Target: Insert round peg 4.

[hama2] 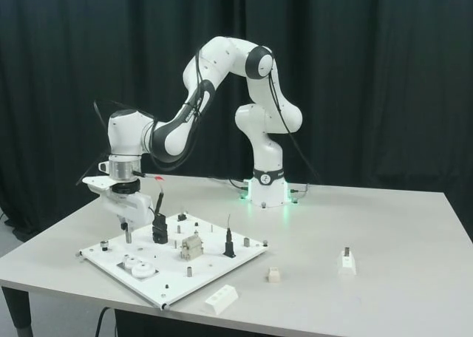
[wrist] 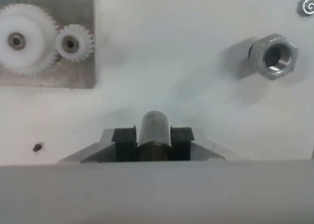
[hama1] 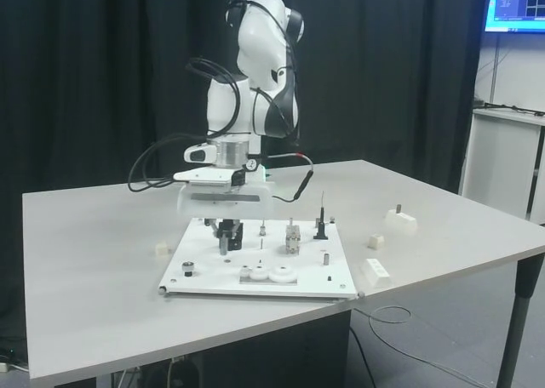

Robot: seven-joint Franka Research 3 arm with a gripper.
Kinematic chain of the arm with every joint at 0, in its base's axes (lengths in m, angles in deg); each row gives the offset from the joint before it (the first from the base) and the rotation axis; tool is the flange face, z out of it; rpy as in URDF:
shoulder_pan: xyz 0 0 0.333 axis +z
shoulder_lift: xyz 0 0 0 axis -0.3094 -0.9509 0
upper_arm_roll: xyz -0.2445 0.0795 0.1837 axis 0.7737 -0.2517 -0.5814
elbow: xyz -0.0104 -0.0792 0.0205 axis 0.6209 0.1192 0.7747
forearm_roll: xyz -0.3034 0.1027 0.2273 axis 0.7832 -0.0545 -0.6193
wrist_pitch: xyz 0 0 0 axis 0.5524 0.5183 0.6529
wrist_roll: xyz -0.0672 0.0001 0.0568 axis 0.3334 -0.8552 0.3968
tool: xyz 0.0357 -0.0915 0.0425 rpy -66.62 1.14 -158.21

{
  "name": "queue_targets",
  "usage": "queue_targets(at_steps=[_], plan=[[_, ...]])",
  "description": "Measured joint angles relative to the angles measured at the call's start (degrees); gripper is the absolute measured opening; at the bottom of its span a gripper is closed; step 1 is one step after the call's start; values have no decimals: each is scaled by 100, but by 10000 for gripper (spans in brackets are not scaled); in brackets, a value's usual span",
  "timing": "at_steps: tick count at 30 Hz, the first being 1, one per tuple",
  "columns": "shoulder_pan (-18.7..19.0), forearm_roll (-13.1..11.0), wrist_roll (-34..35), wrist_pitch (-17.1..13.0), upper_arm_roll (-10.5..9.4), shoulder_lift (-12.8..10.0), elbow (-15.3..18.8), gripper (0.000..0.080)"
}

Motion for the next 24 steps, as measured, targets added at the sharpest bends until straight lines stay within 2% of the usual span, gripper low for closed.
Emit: queue_targets(at_steps=[13, 24], plan=[[1, -20, -57, -72, 0, 0, 79, 144], [9, -235, -276, -72, -4, 10, 202, 144]])
